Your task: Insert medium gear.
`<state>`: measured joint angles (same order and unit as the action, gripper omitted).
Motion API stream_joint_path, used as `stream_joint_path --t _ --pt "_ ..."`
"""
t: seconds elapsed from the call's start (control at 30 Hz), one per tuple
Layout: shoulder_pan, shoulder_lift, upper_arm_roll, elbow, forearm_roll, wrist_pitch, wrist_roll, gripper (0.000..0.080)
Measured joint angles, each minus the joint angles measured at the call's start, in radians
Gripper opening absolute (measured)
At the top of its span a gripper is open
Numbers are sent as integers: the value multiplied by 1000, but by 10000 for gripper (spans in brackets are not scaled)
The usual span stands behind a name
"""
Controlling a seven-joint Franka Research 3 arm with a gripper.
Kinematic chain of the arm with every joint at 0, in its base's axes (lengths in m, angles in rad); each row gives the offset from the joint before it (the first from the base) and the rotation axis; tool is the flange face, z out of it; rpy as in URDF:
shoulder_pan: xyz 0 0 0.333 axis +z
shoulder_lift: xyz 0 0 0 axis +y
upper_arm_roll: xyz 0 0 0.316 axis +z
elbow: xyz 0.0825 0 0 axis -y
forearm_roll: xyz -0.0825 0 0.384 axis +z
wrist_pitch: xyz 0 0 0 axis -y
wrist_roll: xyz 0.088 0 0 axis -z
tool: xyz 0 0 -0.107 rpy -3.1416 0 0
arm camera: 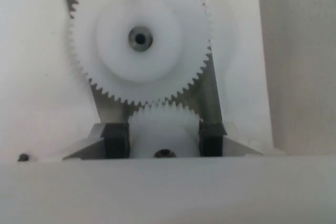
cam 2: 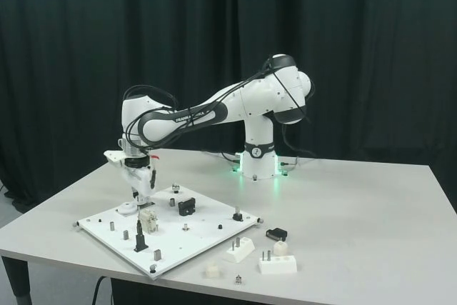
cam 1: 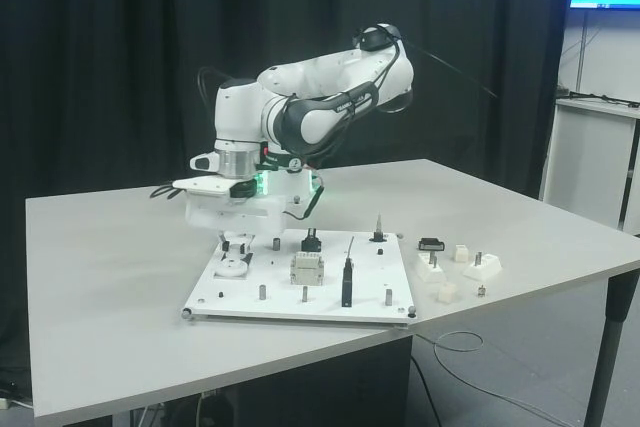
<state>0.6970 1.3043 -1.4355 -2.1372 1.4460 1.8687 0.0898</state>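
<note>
Matt white plastic large gear (arm camera: 139,38), dull grey metal plate (arm camera: 207,95), smooth white board (cam 1: 310,282)

My arm (cam 2: 214,108) reaches from its base (cam 2: 258,166), lit green at the foot, out over the white board (cam 2: 203,237) on the grey table (cam 2: 357,212). My gripper (cam 2: 141,192) points down at the board's far left corner, just above a white disc (cam 2: 129,208); finger state not resolvable. Small black and grey fixtures stand across the board. White blocks (cam 2: 277,263) sit beside it.
</note>
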Motion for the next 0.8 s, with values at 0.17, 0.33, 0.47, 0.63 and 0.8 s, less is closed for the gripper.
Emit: stream_joint_path --t 0.17,0.33,0.47,0.63,0.8 --pt "-1 0 0 0 0 0 65 284" --pt "-2 0 1 0 0 1 108 284" --pt "-2 1 1 0 -1 1 104 284" --pt "-2 2 3 2 -1 2 5 284" --pt "-1 2 4 3 -1 1 -128 284"
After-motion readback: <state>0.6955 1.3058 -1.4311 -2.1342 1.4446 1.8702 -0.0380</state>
